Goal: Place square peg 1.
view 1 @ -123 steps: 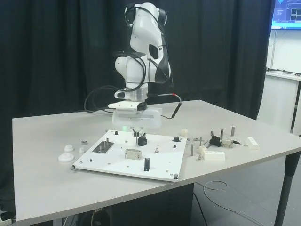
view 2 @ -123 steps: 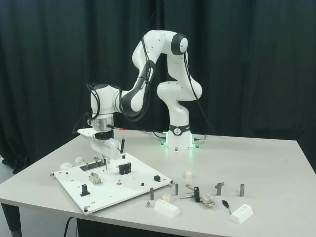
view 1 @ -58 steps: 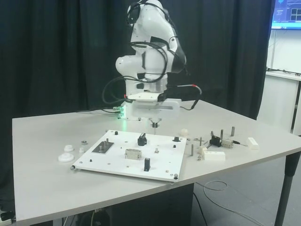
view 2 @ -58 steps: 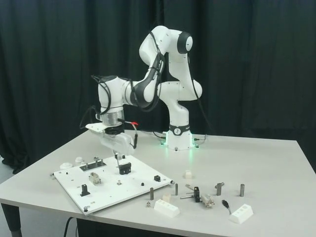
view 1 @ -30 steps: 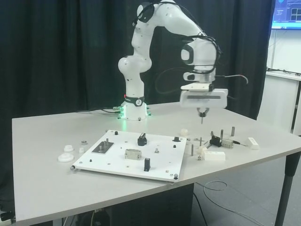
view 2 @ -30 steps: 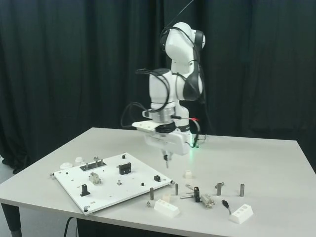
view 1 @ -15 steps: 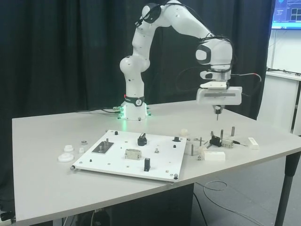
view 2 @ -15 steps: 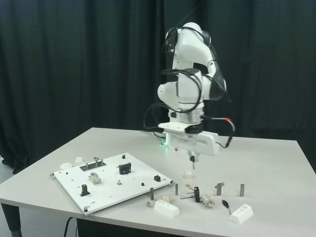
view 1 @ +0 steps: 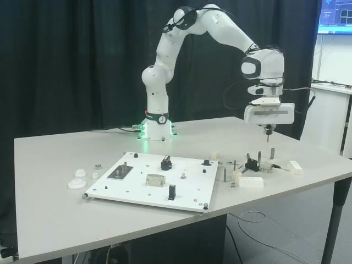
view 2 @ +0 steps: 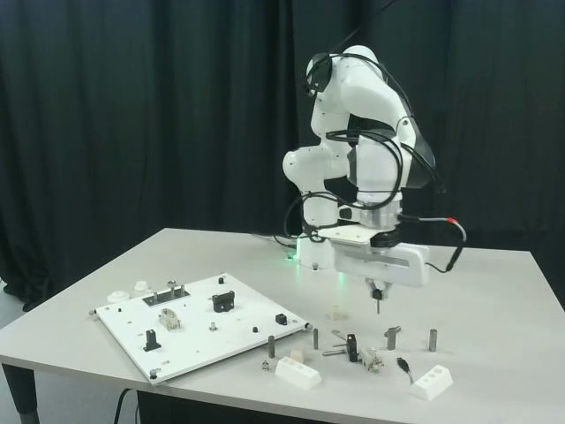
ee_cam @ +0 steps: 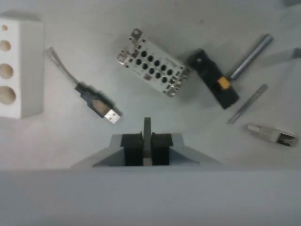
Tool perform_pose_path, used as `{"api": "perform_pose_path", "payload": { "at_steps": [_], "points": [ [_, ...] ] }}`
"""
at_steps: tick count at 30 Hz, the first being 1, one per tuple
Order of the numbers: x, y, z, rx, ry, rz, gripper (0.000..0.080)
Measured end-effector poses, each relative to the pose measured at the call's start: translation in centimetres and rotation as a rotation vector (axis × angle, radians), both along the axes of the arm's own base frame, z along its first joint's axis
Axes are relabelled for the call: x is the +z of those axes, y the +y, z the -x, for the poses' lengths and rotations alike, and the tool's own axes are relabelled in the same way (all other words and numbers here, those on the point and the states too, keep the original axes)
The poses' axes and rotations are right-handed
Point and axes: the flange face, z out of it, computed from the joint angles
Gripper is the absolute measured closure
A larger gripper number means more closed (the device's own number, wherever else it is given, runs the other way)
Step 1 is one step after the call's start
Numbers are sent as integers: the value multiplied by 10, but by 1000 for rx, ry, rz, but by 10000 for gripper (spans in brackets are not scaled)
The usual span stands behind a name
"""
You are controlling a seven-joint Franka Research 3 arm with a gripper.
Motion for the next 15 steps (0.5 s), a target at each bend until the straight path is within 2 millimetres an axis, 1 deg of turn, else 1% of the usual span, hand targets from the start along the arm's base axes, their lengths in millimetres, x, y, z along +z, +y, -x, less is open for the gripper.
{"api": "perform_pose_path", "payload": {
  "at_steps": [5,15],
  "points": [
    [-11,13,-4,8,-15,10,768],
    [-38,30,-12,4,-24,9,768]
  ]
}}
